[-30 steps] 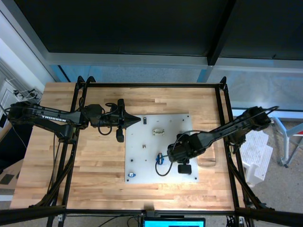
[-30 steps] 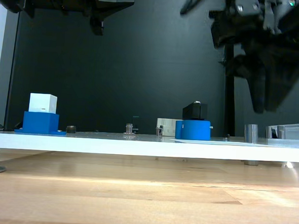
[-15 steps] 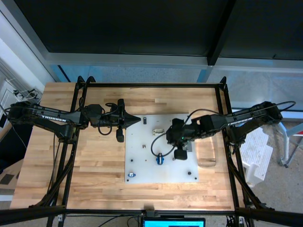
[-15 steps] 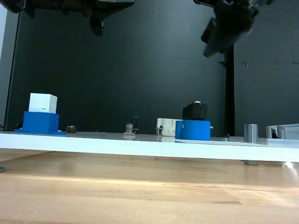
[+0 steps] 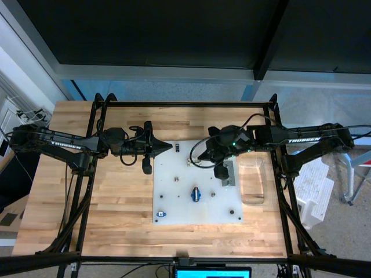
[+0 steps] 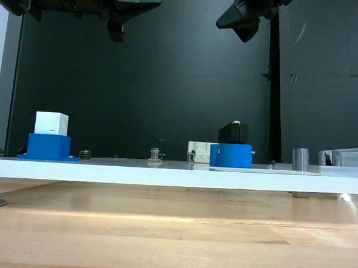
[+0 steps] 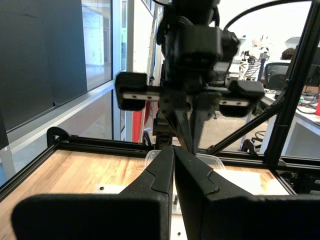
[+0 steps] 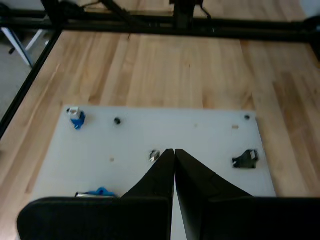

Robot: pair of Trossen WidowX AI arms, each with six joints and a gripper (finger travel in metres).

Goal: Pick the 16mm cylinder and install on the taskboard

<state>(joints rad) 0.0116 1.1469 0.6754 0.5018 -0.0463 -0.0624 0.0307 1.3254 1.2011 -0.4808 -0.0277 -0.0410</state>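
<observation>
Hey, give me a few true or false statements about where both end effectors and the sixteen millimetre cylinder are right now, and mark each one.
1. The right end effector hangs in the air over the taskboard. True.
2. The right end effector is clamped on the 16mm cylinder. False: its fingers are shut on nothing, and the cylinder stands upright on the taskboard, to the right of the blue fitting in the low view.
3. The left end effector rests on the taskboard. False: it hangs high in the air, near the board's far left corner.
4. The left end effector's fingers are shut. True.
</observation>
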